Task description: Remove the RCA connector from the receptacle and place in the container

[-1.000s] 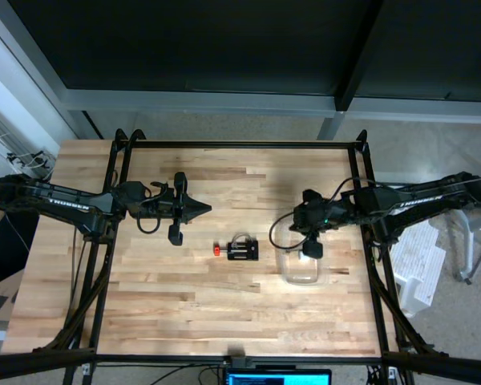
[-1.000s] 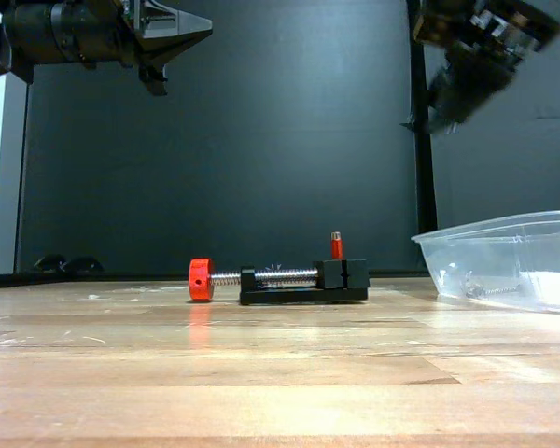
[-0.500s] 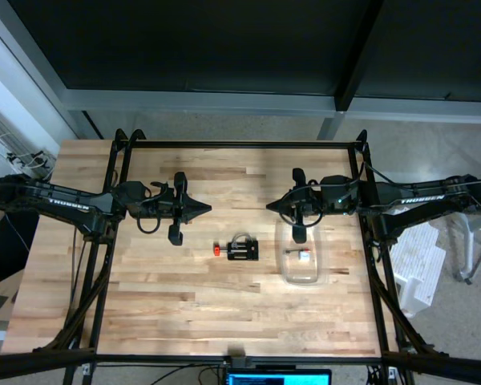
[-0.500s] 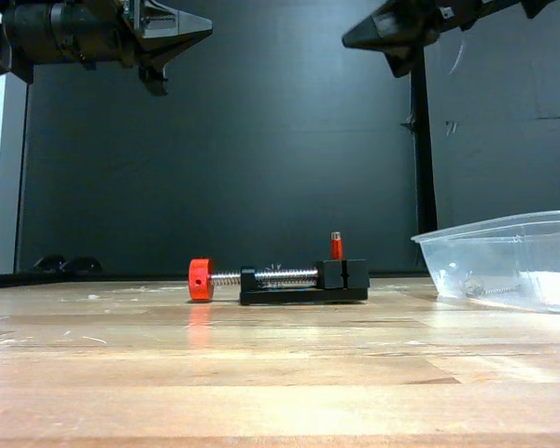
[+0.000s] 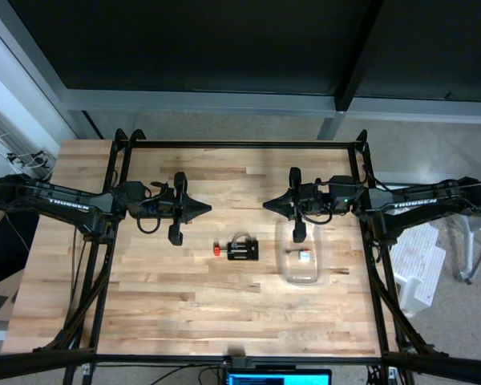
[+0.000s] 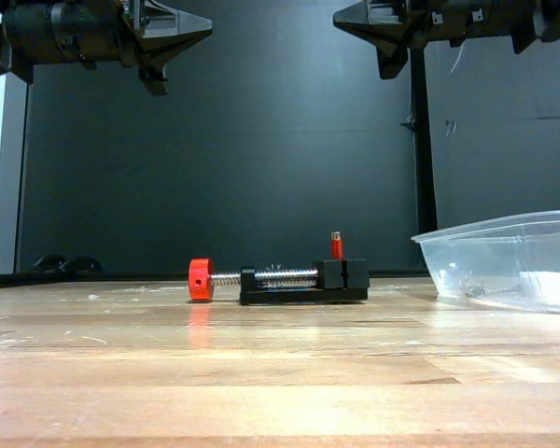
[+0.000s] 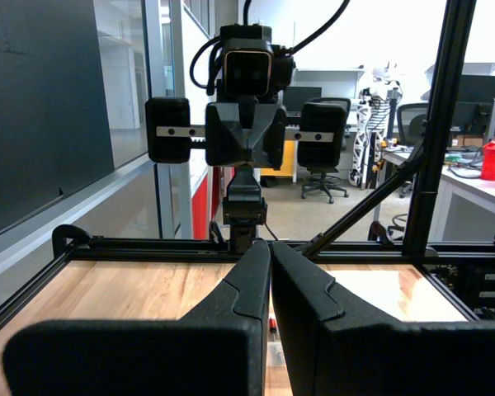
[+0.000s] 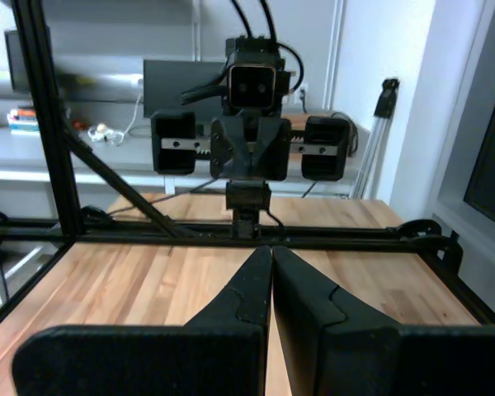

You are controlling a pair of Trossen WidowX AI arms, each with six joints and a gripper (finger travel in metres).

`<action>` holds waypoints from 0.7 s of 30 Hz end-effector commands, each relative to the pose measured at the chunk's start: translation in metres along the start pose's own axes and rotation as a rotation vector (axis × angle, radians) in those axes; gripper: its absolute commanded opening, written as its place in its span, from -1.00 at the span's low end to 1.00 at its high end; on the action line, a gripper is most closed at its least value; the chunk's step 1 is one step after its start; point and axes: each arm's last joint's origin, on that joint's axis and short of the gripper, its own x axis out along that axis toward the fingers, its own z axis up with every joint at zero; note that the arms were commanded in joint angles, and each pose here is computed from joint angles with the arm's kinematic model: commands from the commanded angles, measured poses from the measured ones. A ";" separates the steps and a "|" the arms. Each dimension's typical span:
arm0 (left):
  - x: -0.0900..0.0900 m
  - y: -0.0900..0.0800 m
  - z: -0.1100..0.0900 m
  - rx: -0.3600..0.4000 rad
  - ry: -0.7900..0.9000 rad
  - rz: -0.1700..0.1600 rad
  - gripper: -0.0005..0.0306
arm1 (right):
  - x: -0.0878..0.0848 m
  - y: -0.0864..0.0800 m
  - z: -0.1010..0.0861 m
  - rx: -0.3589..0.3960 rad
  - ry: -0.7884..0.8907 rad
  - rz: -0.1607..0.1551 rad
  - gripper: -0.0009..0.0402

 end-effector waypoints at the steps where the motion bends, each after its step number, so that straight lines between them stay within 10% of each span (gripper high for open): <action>1: 0.000 0.000 0.000 0.000 0.000 0.000 -0.97 | -0.001 0.000 -0.005 0.013 -0.017 -0.002 -0.96; 21: 0.000 0.000 0.000 0.000 0.000 0.000 -0.97 | -0.003 0.000 -0.011 0.044 -0.040 -0.004 -0.96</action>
